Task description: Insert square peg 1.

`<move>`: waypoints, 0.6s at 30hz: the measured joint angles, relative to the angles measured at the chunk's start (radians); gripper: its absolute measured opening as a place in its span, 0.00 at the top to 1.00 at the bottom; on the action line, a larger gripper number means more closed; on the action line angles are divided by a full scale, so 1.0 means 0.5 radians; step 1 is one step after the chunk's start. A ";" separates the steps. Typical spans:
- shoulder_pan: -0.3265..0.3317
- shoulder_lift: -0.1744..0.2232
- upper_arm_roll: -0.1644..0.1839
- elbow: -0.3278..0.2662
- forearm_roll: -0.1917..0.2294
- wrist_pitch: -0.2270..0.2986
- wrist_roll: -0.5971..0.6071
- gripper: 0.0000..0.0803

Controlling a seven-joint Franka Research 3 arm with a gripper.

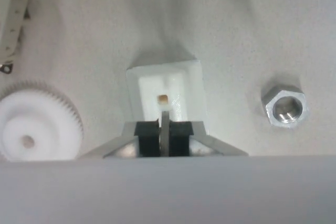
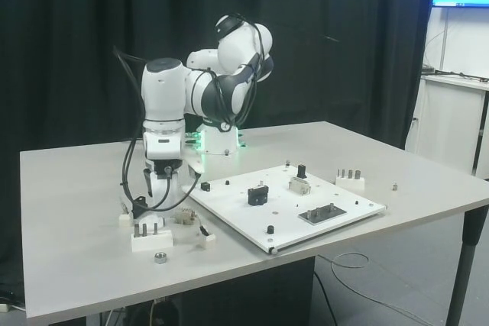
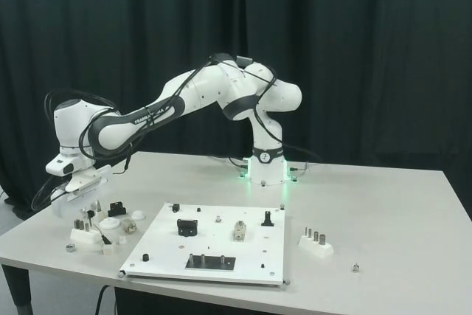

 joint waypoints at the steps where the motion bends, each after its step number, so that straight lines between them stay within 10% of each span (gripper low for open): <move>1: 0.000 -0.005 0.000 0.000 -0.001 -0.004 0.000 0.96; 18: 0.000 -0.050 0.009 0.005 -0.005 -0.043 0.032 0.96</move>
